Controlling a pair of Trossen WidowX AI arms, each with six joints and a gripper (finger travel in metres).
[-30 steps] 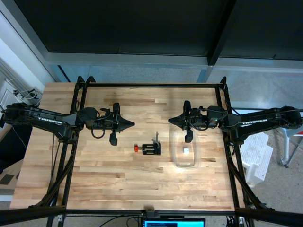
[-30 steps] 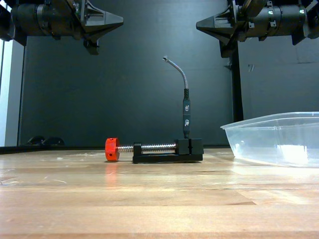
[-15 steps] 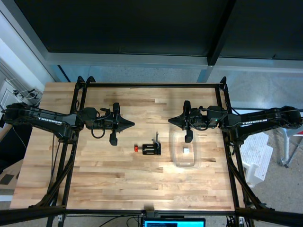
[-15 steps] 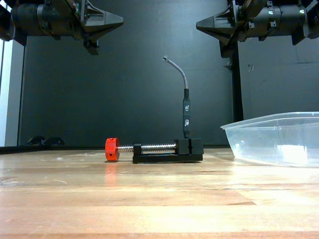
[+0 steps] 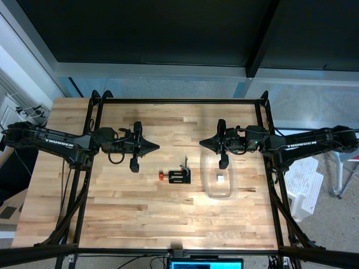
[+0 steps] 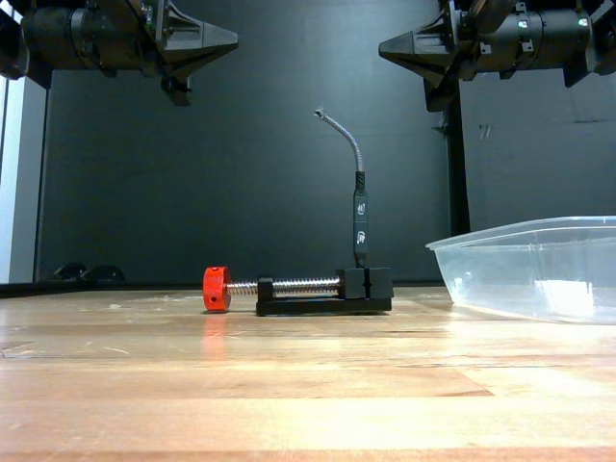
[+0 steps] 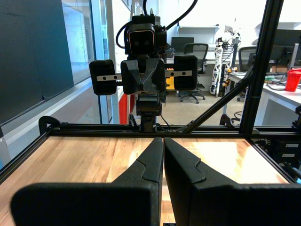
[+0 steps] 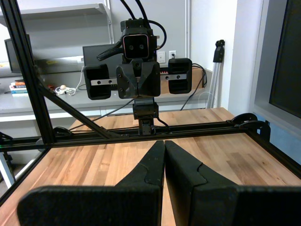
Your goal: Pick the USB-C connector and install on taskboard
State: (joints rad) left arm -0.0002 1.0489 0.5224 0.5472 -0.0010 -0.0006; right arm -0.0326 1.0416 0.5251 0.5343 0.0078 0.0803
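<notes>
The taskboard (image 5: pixel 176 177) (image 6: pixel 323 292) is a small black block at the table's middle, with a red-orange knob (image 6: pixel 217 288) on its left end and a thin upright pin (image 6: pixel 358 226) curving at the top. The USB-C connector is not visible in any view. My left gripper (image 5: pixel 157 147) (image 6: pixel 235 40) (image 7: pixel 163 141) hovers high, left of and behind the block, shut on nothing. Facing it from the right, my right gripper (image 5: pixel 202 143) (image 6: pixel 382 45) (image 8: pixel 164 143) hangs at the same height, also shut and empty.
A clear plastic tray (image 5: pixel 212 190) (image 6: pixel 481 274) sits right of the block, below the right gripper, with a small white square piece (image 5: pixel 221 177) inside. A black frame rail (image 5: pixel 179 101) borders the wooden table at the back.
</notes>
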